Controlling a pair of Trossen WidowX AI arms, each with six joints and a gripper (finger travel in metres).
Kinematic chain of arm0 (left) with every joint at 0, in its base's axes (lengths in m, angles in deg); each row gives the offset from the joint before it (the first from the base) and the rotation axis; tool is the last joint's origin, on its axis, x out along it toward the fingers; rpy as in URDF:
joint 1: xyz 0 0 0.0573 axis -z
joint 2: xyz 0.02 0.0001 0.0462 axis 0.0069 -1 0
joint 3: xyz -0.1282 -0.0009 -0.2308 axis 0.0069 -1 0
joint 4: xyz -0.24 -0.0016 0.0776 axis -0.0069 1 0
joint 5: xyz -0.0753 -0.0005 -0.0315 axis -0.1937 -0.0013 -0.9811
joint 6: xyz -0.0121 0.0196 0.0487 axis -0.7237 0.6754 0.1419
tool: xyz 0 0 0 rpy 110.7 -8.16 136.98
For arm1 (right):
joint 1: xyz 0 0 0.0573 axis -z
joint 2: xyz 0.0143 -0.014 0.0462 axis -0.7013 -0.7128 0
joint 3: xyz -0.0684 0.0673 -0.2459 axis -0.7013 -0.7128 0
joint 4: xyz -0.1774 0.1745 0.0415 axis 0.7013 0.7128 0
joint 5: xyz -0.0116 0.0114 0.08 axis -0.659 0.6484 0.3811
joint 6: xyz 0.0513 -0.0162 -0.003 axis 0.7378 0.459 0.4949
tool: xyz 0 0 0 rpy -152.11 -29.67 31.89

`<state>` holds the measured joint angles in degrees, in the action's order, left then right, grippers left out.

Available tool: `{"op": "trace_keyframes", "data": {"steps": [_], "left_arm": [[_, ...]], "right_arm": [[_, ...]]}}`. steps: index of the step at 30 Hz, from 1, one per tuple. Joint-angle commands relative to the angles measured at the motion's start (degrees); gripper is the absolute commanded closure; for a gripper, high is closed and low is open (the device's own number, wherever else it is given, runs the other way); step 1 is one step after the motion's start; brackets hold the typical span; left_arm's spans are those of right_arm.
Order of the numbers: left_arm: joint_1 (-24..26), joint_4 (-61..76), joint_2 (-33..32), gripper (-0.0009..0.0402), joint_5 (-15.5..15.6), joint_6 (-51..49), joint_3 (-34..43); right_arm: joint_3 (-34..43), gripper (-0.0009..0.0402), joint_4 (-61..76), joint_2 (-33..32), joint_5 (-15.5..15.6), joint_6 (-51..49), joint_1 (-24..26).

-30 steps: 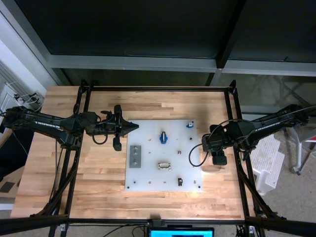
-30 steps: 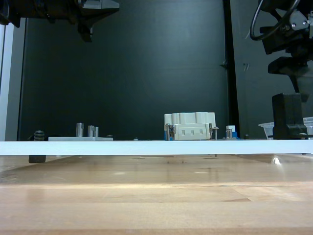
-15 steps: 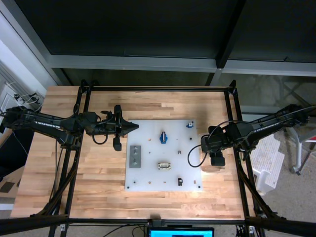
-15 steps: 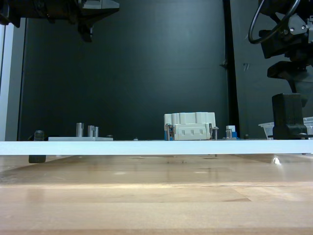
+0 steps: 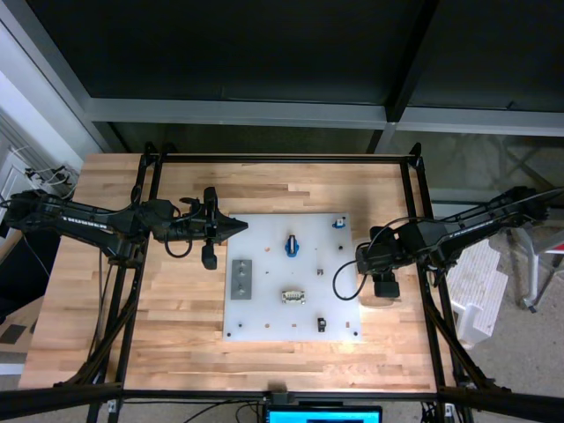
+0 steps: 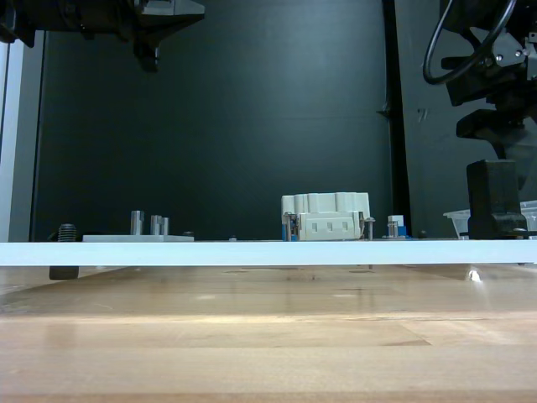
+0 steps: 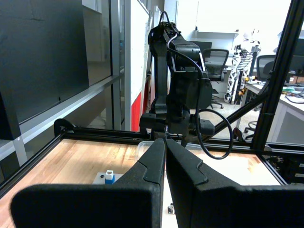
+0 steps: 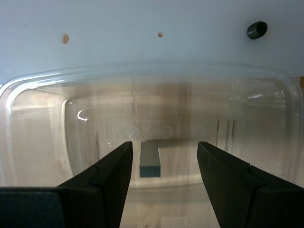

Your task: Pick the 16mm bar and install on taskboard

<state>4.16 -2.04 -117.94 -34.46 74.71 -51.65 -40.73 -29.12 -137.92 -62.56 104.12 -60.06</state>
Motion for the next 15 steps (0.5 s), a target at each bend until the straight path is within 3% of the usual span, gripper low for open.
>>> {"op": "trace_keyframes", "data": {"steps": [1, 15], "left_arm": [[0.0, 0.0, 0.0, 0.0393, 0.0, 0.0, 0.0], [0.0, 0.0, 0.0, 0.0393, 0.0, 0.0, 0.0]], "right_arm": [[0.0, 0.0205, -0.3, -1.7, 0.0, 0.0, -0.1], [0.0, 0.0205, -0.9, -2.8, 0.0, 0.0, -0.2]]}}
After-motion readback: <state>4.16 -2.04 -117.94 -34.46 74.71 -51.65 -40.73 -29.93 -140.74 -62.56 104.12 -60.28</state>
